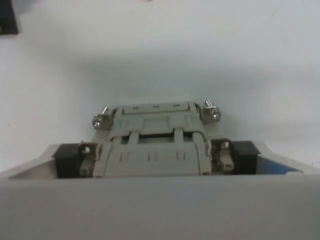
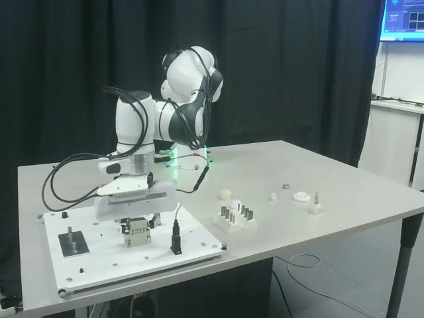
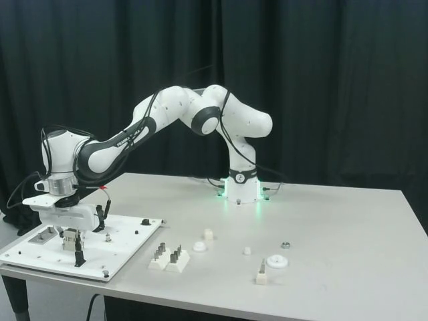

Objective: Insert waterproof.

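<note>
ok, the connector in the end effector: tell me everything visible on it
The grey connector looks like moulded plastic, a blocky ribbed housing with a screw at each side. The end effector holds it between black fingers, clamped on both flanks. It hangs upright just over the white board, near a black upright part. Contact with the board can't be told.

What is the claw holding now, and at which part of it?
The claw holds a grey connector, its black fingers pressing on the two opposite sides of the body, above the white board.
</note>
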Tool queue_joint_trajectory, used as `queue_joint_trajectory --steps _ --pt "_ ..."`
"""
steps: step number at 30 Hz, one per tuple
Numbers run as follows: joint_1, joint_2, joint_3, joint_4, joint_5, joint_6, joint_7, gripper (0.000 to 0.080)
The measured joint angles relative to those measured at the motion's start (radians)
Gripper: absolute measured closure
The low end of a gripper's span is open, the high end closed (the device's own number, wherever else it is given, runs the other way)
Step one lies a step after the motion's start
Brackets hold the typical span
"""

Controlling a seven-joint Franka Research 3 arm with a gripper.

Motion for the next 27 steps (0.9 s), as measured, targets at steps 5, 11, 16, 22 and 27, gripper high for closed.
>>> queue_joint_trajectory --steps 5,11,16,22,27 --pt "-0.002 0.003 0.001 0.006 0.0 -0.005 -0.005 0.018" --pt "-0.005 0.004 0.002 0.009 0.002 -0.008 -0.006 0.018" --pt "-0.006 0.004 0.003 0.01 0.004 -0.009 -0.006 0.018" --pt "-0.008 0.005 0.003 0.011 0.01 -0.011 -0.006 0.018" --pt "-0.01 0.005 0.003 0.011 0.016 -0.011 -0.004 0.018"
